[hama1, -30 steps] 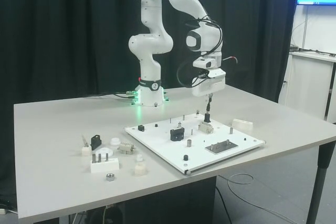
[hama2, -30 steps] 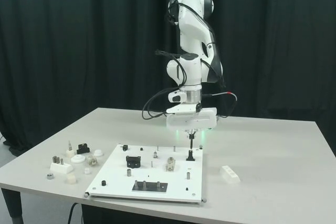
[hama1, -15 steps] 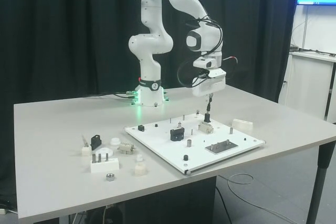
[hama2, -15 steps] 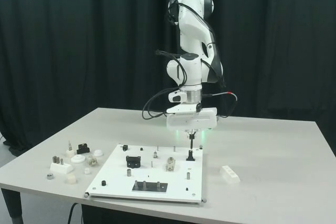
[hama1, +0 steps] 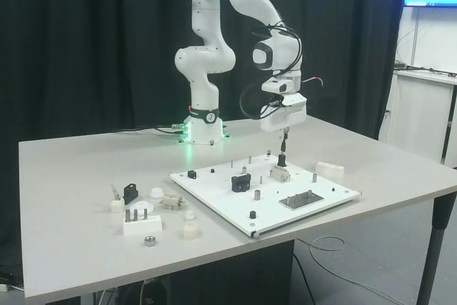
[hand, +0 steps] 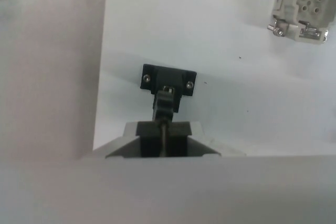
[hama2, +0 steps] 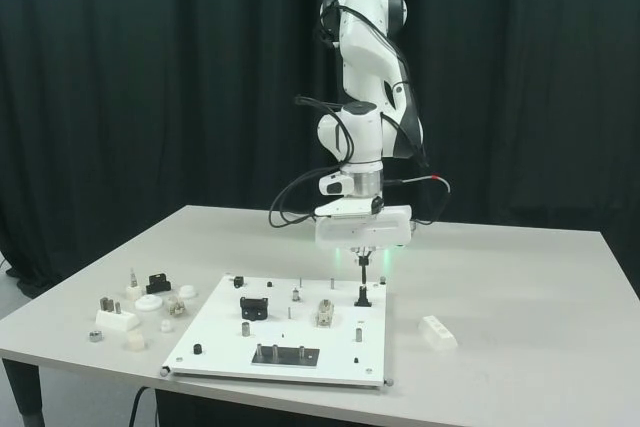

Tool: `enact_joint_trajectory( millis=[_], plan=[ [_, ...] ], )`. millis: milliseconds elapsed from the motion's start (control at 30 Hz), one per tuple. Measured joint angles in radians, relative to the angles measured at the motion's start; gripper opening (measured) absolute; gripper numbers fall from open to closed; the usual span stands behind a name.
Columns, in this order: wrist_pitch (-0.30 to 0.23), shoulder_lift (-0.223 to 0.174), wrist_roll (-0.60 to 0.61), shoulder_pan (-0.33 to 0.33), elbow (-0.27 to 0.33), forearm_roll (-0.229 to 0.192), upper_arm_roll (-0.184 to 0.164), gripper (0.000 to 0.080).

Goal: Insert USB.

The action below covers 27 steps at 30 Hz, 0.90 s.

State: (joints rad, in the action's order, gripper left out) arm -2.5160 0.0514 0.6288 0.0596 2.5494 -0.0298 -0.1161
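Wrist view: the gripper point(hand: 164, 129) is clamped on a black USB plug point(hand: 164, 102), the jaws closed on its thin stem with the plug body hanging below them. The plug's tip sits right at the slot of the black USB socket point(hand: 168, 81), a small block fixed by two screws to the white board point(hand: 226, 103). I cannot tell whether the tip has entered the slot or only hovers at its mouth. A grey multi-pin connector point(hand: 304, 3) stands well apart from it on the same board. To do this step well, keep the plug square to the slot, press straight down along the socket's axis, and stop if it binds rather than forcing it

First room view: the white arm point(hama1: 214, 48) reaches down over the far side of the board point(hama1: 321, 201), which lies on the grey table point(hama1: 71, 169). The plug and socket point(hama1: 283, 158) read as one dark upright line, so tilt looks slight; hold the wrist vertical

Second room view: the gripper point(hama2: 365, 259) hangs directly over the socket point(hama2: 363, 295). Loose parts point(hama2: 140, 307) lie well apart, so nothing crowds the descent
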Motion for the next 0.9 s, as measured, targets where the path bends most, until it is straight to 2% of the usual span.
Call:
enact_joint_trajectory(
  millis=[900],
  plan=[
    [-0.012, -0.003, -0.003, 0.002, 0.000, 0.037, -0.003, 0.0022]
  ],
)
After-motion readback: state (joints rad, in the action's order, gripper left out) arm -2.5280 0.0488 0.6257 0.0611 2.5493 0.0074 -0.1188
